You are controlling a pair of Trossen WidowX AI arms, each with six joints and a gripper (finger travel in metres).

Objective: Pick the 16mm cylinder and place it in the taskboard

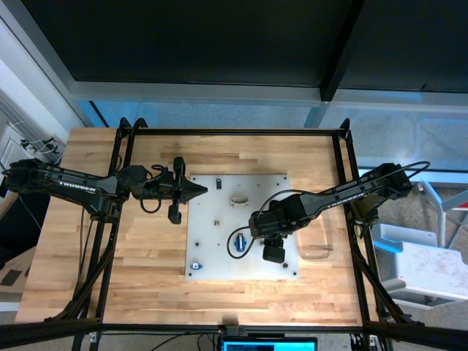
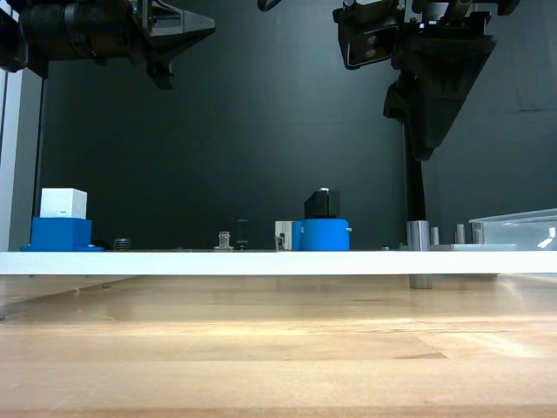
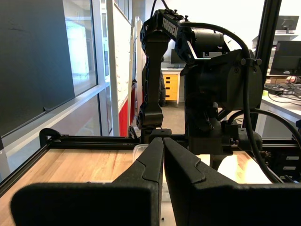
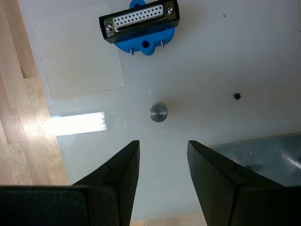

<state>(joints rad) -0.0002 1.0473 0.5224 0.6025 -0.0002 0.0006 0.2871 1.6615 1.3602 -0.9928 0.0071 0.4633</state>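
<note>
The 16mm cylinder (image 4: 158,112) stands upright as a small silver peg in the white taskboard (image 4: 197,56), just ahead of my right gripper (image 4: 162,143). That gripper is open with nothing between its fingers. In the low view the cylinder (image 2: 419,235) passes through the taskboard (image 2: 218,262), and the right gripper (image 2: 424,148) hangs well above it. From above, the right gripper (image 1: 273,254) is over the near right part of the taskboard (image 1: 219,248). My left gripper (image 1: 199,189) is shut and empty, held high beside the board's left edge. Its fingers (image 3: 155,160) are pressed together.
A blue D-sub connector (image 4: 139,21) is mounted beyond the cylinder. A clear plastic tray (image 1: 322,234) lies right of the board, its wall (image 4: 263,150) close to the cylinder. Blue fixtures (image 2: 61,231) (image 2: 324,233) and several small pegs (image 2: 459,233) stand on the board. Black frame rails (image 1: 234,132) ring the table.
</note>
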